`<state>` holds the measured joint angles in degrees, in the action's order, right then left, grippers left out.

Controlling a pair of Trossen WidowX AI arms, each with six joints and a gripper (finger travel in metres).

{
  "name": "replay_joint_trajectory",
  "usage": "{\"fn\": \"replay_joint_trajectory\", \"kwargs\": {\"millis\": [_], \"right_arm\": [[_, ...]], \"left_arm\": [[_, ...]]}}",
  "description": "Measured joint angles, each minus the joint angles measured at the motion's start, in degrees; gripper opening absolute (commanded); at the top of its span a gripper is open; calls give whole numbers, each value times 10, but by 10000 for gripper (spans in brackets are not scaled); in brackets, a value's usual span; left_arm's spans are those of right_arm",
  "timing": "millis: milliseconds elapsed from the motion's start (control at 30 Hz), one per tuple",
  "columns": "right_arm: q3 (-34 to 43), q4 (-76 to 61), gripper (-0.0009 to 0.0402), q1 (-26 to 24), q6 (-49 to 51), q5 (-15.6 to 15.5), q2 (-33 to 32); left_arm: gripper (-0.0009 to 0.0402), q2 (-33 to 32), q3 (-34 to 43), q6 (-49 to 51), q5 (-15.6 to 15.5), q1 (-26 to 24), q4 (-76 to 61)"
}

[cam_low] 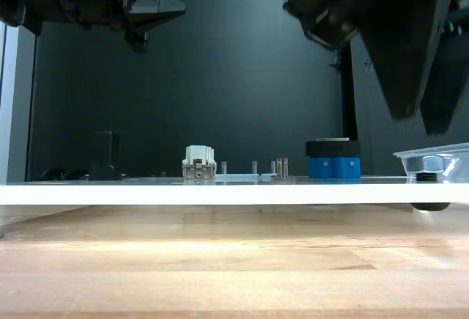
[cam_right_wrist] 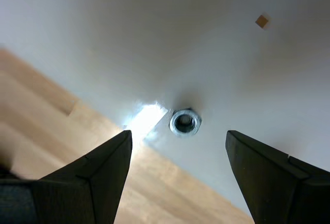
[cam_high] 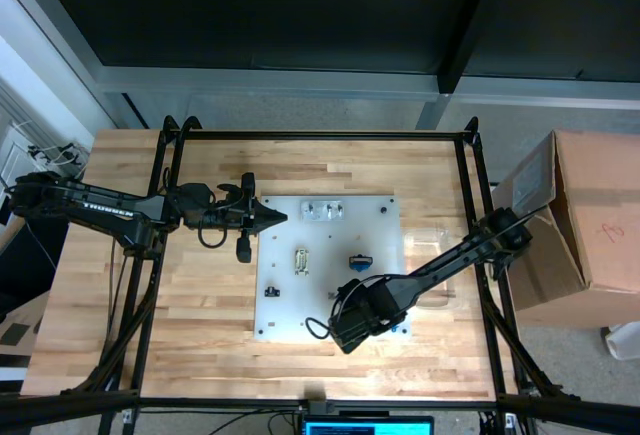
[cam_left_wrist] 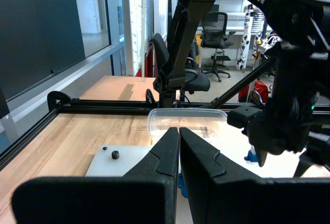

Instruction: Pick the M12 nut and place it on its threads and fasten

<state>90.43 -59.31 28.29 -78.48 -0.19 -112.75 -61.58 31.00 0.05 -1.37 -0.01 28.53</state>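
The silver M12 nut [cam_right_wrist: 184, 122] lies free between and below the fingers of my open right gripper [cam_right_wrist: 178, 134], which hangs straight above it. In the low view the nut [cam_low: 425, 163] sits on its stud [cam_low: 427, 177], with a few black ribs showing beneath it, at the near right edge of the white board [cam_low: 220, 192]. From above, the right gripper [cam_high: 350, 333] hides the nut and stud. My left gripper [cam_high: 272, 217] is shut on nothing, held high over the board's far left edge, pointing right [cam_left_wrist: 179, 131].
A clear tray [cam_high: 440, 275] stands on the table just right of the board, behind the stud in the low view. On the board are a blue-and-black part [cam_high: 358, 262] and a white connector [cam_high: 301, 260]. A cardboard box [cam_high: 580, 215] stands at the far right.
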Motion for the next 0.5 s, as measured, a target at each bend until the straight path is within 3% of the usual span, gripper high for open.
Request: {"fn": "replay_joint_trajectory", "kwargs": {"millis": [233,500], "right_arm": [[0,-5,234,2,205,-12,31],[0,-7,177,2,275,-25,40]], "left_arm": [[0,0,0,0,0,0,0],[0,0,0,0,0,0,0]]}}
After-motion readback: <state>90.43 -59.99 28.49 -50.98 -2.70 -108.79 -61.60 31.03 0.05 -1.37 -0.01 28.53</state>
